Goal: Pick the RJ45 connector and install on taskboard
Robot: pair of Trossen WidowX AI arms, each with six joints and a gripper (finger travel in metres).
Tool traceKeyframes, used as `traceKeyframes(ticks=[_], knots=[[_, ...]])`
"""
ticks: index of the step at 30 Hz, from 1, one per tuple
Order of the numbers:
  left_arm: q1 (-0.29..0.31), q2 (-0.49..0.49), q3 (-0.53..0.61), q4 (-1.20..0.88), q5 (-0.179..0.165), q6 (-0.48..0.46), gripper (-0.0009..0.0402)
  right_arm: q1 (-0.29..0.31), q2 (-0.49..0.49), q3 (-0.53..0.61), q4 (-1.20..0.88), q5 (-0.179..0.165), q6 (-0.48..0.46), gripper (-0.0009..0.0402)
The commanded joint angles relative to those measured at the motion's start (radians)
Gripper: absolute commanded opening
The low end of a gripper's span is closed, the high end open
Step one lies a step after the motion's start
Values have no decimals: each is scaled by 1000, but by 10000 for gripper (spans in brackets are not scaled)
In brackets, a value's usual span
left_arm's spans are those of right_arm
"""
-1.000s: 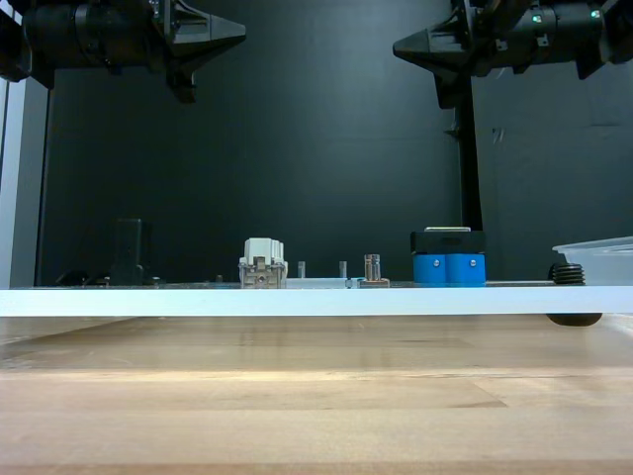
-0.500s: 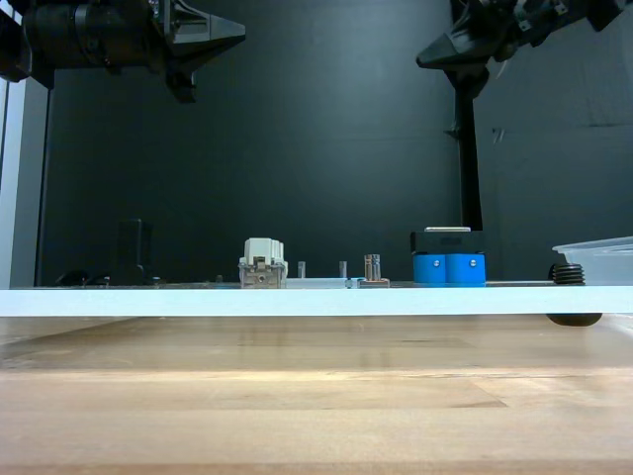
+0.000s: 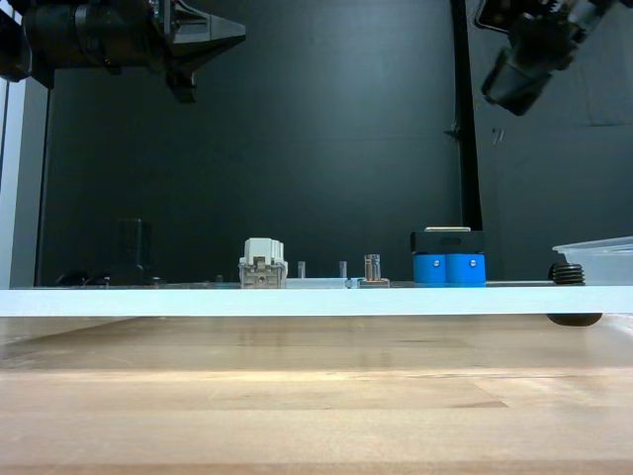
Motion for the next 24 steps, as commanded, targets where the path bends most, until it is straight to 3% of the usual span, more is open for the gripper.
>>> traceKeyframes(ticks=[1, 6, 8, 11, 18, 24], knots=[[0, 0, 0, 0, 0, 0, 0, 2, -7, 0, -71, 1, -2, 0], [0, 0, 0, 0, 0, 0, 0, 6, -56, -1, -167, 5, -5, 0], [0, 0, 0, 0, 0, 0, 0, 21, -80, -1, -208, 36, -2, 0], [0, 0, 0, 0, 0, 0, 0, 63, -108, -1, -276, 88, 16, 0], [0, 0, 0, 0, 0, 0, 0, 166, -134, -2, -349, 91, 61, 0], [0, 0, 0, 0, 0, 0, 0, 267, -134, -2, -419, 135, 76, 0]])
